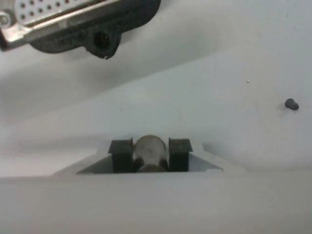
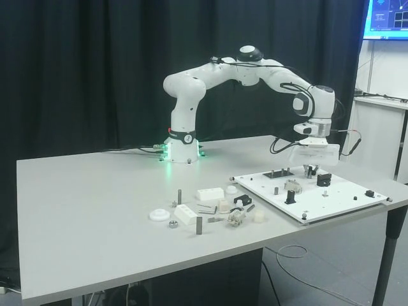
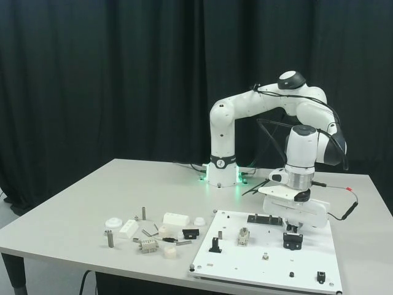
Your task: Remove round peg 4.
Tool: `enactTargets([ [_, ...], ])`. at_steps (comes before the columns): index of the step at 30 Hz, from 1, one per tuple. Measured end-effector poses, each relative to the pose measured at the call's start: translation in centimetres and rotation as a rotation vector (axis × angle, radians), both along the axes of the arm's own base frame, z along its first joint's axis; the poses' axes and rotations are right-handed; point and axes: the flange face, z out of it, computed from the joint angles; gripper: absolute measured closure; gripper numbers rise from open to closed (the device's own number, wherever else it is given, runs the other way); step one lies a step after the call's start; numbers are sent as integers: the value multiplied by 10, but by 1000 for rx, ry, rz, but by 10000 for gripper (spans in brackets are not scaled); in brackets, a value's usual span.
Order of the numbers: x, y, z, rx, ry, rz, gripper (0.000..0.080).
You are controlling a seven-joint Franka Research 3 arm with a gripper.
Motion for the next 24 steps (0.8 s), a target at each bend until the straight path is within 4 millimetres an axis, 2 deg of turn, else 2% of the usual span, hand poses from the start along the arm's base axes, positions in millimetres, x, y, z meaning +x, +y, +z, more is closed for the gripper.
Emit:
enactTargets([
  [13, -2, -2, 2, 10, -13, 12, 651],
  [24, -3, -6, 17, 29, -32, 27, 652],
])
